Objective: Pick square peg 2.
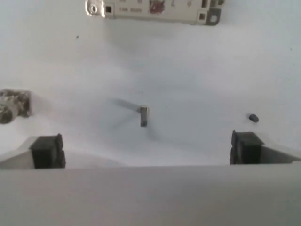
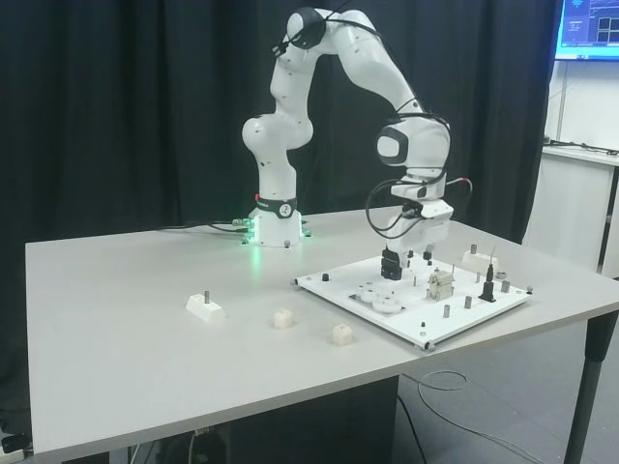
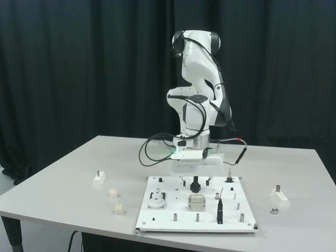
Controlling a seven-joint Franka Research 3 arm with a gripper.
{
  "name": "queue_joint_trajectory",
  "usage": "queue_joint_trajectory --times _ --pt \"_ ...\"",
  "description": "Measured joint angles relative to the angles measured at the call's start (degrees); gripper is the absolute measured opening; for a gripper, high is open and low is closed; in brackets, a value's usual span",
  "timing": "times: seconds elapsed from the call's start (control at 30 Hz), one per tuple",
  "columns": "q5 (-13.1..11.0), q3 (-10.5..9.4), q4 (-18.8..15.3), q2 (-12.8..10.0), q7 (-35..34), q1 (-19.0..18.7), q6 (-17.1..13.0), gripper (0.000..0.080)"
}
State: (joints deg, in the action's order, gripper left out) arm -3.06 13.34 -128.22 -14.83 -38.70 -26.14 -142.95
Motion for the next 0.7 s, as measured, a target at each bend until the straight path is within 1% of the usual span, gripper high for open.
queue_joint_trajectory --times 0.03,0.07,0.33,0.5,0.7 --pt "0.0 0.00 0.0 0.4 0.0 0.1 0.5 0.0740" --pt "0.0 0.01 0.0 0.7 0.0 0.1 0.9 0.0785" --pt "0.1 0.22 0.0 3.2 -0.5 0.2 4.1 0.0797" --pt "0.1 0.59 0.0 4.2 -0.6 0.2 5.0 0.0799" --pt "0.1 0.79 0.1 5.1 -0.6 0.3 5.4 0.0799"
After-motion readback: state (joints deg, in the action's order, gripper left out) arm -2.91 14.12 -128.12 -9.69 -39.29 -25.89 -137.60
